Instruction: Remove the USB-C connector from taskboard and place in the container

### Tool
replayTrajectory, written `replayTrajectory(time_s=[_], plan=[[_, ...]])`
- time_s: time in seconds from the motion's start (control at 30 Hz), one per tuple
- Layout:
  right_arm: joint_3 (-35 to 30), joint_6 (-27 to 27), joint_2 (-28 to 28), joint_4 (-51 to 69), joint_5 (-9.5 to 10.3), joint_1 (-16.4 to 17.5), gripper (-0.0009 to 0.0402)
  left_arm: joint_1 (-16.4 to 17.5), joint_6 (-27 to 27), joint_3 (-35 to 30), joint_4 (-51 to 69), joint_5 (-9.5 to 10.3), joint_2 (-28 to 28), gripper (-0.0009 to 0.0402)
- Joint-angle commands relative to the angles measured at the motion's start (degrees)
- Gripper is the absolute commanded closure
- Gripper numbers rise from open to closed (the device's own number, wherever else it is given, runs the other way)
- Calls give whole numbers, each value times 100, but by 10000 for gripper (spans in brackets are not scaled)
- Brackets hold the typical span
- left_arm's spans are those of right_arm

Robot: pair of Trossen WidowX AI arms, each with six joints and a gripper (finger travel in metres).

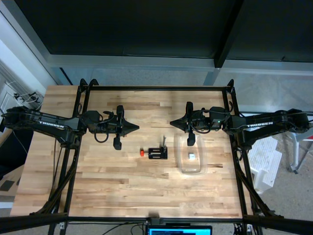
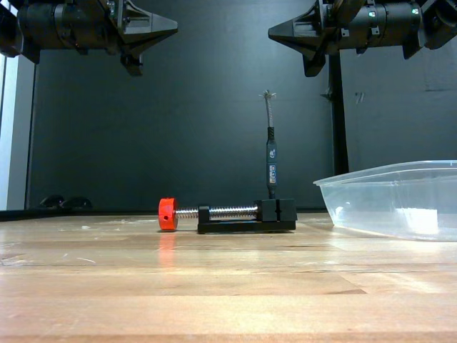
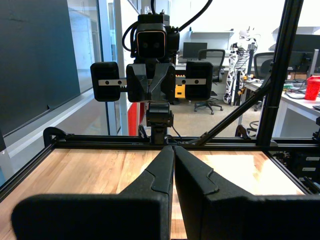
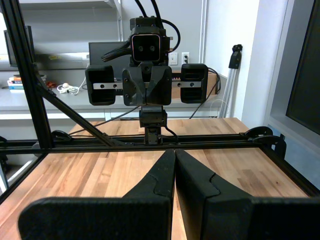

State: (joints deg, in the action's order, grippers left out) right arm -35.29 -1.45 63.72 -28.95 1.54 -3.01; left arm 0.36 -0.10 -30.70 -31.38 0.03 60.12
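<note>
Low view: shows the USB-C connector (image 2: pixel 272 168) upright in the taskboard (image 2: pixel 246 214) on the table (image 2: pixel 86 271), well below the closed left gripper (image 2: pixel 171 28) and closed right gripper (image 2: pixel 273 32), nearer the right, beside the container (image 2: pixel 371 204).

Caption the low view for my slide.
USB-C connector stands upright in the taskboard beside the container; left gripper and right gripper hang shut high above.

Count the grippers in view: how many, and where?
2. Left gripper hangs shut, high over the table, far-left of the taskboard. Right gripper hangs shut, high, beyond the taskboard, near the container's far end. None hidden.
</note>
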Motion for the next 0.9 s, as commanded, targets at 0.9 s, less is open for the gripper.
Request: replayTrajectory(time_s=[0.9], plan=[[-1211,-197,42,3622,4,308,393,0,-2,0,2,0,0,393]])
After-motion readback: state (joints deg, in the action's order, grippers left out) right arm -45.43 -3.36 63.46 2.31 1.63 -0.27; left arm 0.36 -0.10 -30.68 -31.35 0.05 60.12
